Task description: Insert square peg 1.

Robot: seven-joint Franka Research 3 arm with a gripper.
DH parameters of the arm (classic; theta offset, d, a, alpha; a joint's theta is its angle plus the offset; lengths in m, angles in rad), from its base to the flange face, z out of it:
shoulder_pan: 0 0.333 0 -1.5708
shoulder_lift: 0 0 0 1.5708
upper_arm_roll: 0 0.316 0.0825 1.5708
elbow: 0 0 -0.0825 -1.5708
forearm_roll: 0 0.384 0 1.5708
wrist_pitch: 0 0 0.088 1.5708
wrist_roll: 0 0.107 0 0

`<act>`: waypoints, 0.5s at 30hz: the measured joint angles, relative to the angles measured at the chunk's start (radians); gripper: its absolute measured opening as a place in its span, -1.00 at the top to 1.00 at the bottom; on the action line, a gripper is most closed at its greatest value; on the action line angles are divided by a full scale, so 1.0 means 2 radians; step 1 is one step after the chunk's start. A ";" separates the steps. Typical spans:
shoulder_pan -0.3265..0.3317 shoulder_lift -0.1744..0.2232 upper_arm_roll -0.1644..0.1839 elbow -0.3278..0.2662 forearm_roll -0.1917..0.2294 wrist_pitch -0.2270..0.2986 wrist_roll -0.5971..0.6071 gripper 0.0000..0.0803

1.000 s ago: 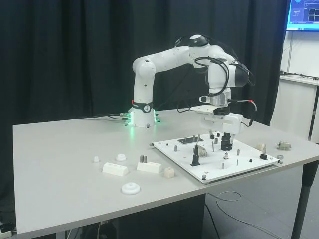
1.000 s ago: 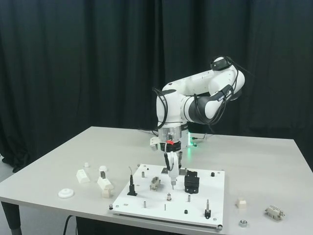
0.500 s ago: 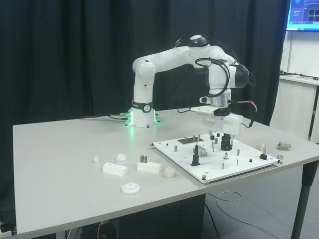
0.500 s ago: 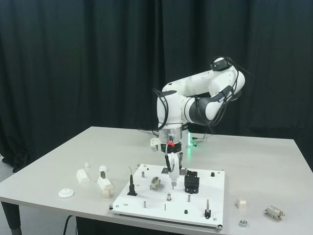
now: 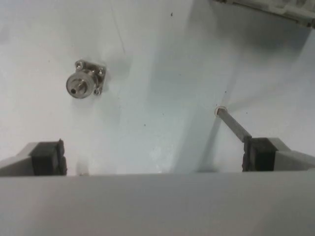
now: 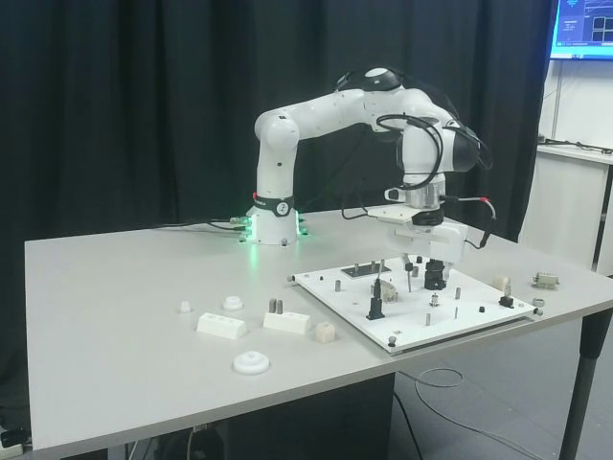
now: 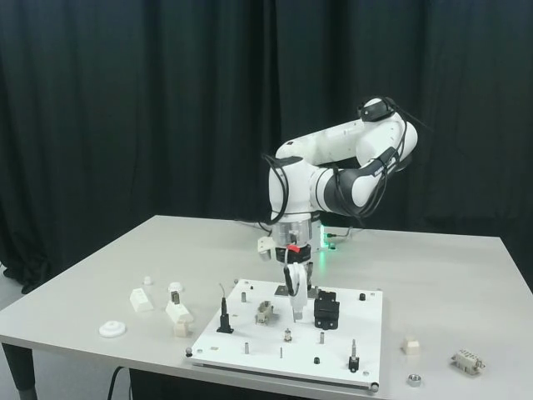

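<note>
Wrist view shows the white arm's two-fingered gripper (image 5: 152, 157) spread wide above the flat white assembly board (image 5: 147, 73) — its black pads (image 5: 47, 157) hold nothing. A thin grey square metal peg (image 5: 232, 124) stands on the board just beside one pad; a round metal flanged connector (image 5: 82, 83) sits well apart from it

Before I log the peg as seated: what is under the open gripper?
Under the gripper lies the white board, with a thin peg standing in it and a metal connector. Its seating is not visible.
</note>
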 joint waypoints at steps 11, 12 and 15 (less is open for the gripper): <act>0.000 0.000 0.001 0.000 0.000 0.003 0.000 -0.99; 0.000 0.000 0.001 0.000 0.000 0.003 0.000 -0.99; 0.000 0.000 0.001 0.000 0.000 0.003 0.000 -0.99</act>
